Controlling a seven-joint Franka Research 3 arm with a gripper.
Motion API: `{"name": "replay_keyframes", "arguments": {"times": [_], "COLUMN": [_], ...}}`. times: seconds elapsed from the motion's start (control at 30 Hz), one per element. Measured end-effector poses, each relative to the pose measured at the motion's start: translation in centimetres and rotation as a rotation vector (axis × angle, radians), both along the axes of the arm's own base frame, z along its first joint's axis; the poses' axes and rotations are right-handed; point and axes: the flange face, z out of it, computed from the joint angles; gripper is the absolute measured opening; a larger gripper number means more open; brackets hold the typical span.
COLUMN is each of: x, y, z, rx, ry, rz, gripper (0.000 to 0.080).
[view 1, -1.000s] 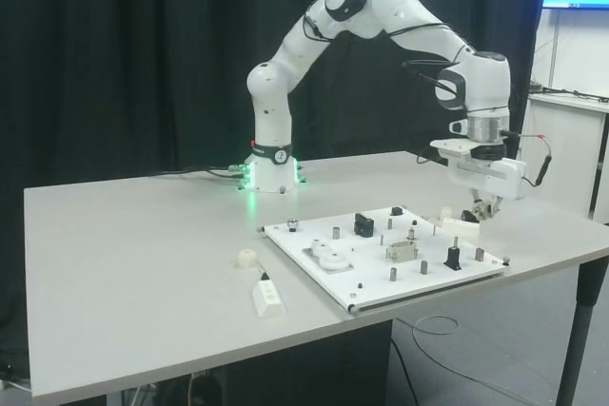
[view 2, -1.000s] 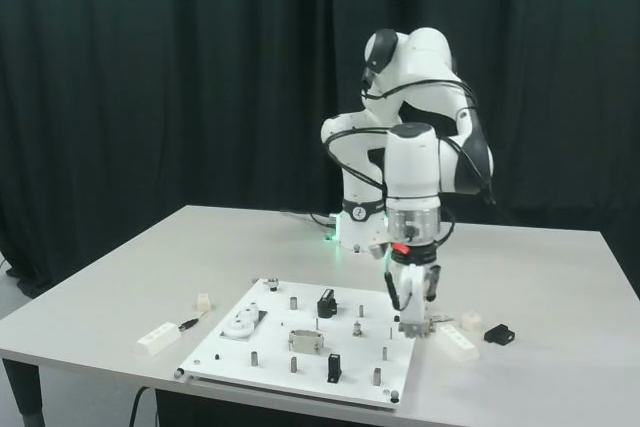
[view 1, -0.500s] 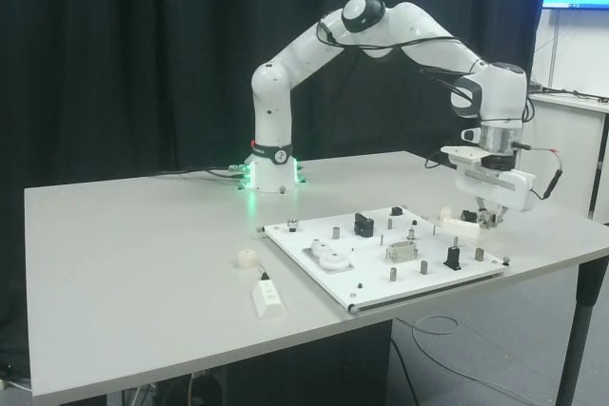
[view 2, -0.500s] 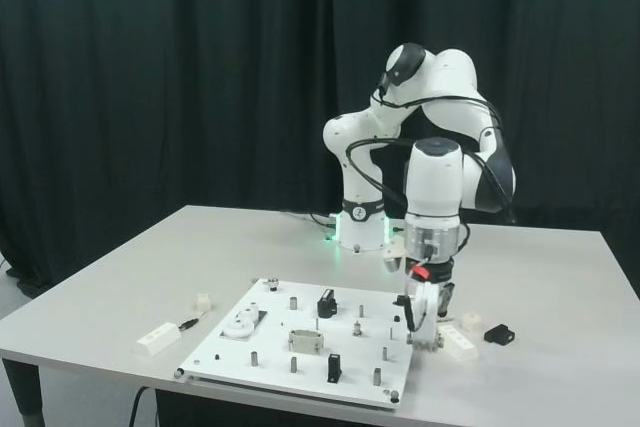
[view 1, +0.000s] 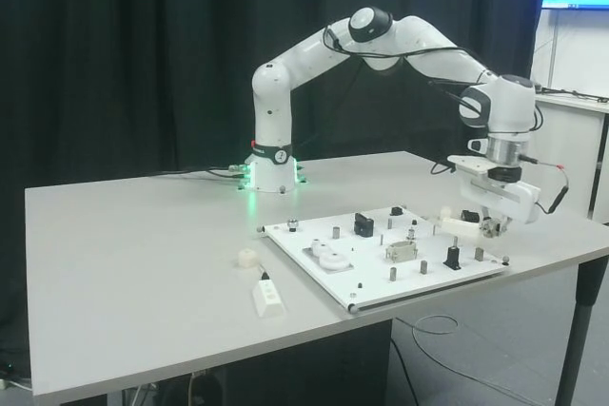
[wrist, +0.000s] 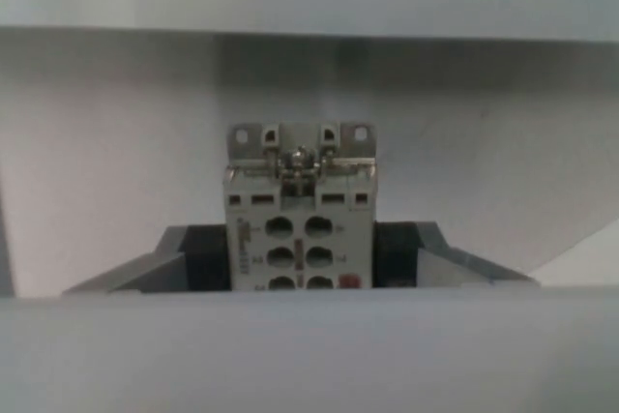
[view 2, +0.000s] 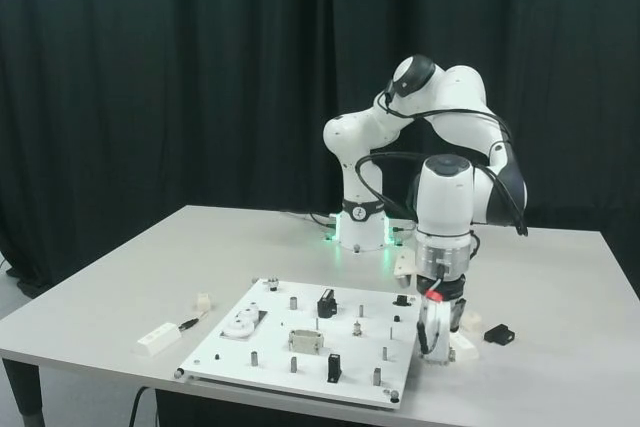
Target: Place waterproof.
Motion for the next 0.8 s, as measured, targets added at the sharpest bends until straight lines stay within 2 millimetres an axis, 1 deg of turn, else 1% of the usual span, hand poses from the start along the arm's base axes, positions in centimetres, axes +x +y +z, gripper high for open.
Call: {"name": "replay_keyframes", "arguments": {"times": [0.63, 0.67, 0.8], "x": [-0.5, -0.5, -0.6], "y": [1.5, 1.6, 1.8], "z": [-1.4, -1.5, -1.6], "rx": [0.011, 0.010, 0.009], "ry": [0.021, 0.022, 0.022], "rz": [0.009, 0.010, 0.014], "gripper": [0.0310, 0.0343, 0.0343]}}
